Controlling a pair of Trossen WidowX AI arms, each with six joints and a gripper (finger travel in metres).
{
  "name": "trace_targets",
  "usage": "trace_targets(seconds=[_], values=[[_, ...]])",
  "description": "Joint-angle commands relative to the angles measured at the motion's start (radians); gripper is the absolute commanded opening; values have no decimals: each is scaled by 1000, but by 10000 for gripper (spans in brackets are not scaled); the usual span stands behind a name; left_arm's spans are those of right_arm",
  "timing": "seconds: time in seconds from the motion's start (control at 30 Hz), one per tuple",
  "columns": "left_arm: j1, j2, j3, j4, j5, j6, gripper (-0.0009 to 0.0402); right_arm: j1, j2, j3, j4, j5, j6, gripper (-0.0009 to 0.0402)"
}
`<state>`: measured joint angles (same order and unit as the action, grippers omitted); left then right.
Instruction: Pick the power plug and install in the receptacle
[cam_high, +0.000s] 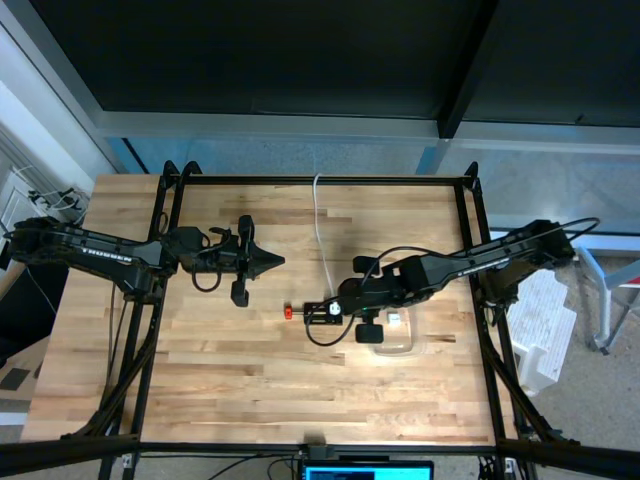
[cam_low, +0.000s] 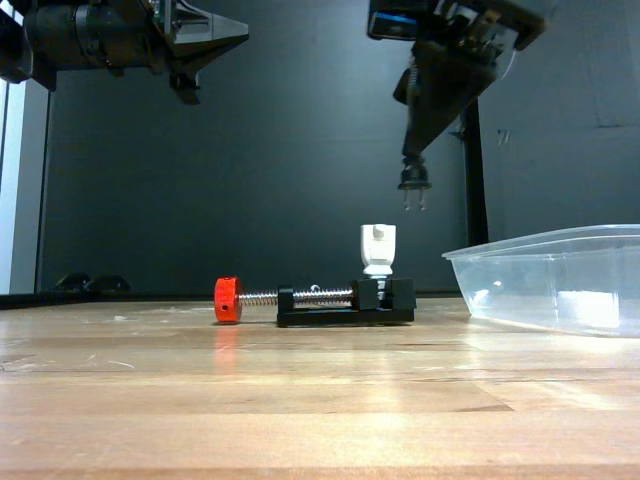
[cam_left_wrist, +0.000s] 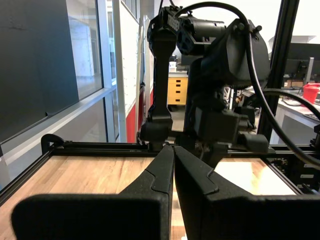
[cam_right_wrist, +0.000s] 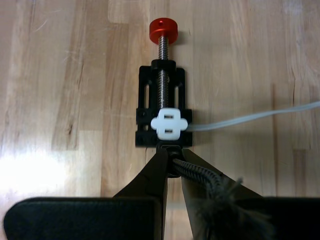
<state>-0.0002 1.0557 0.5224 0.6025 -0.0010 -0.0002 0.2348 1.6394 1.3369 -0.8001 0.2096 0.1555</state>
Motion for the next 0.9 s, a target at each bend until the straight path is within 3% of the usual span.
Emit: trace_targets(seconds=[0.03,0.33,0.9], values=[[0,0,0,0,0,0,0,-5,30,26,6,2,-12,0],[0,0,0,0,0,0,0,-10,90,81,8,7,-34,0],[0,0,0,0,0,0,0,-13,100,79,20,8,-34,0]])
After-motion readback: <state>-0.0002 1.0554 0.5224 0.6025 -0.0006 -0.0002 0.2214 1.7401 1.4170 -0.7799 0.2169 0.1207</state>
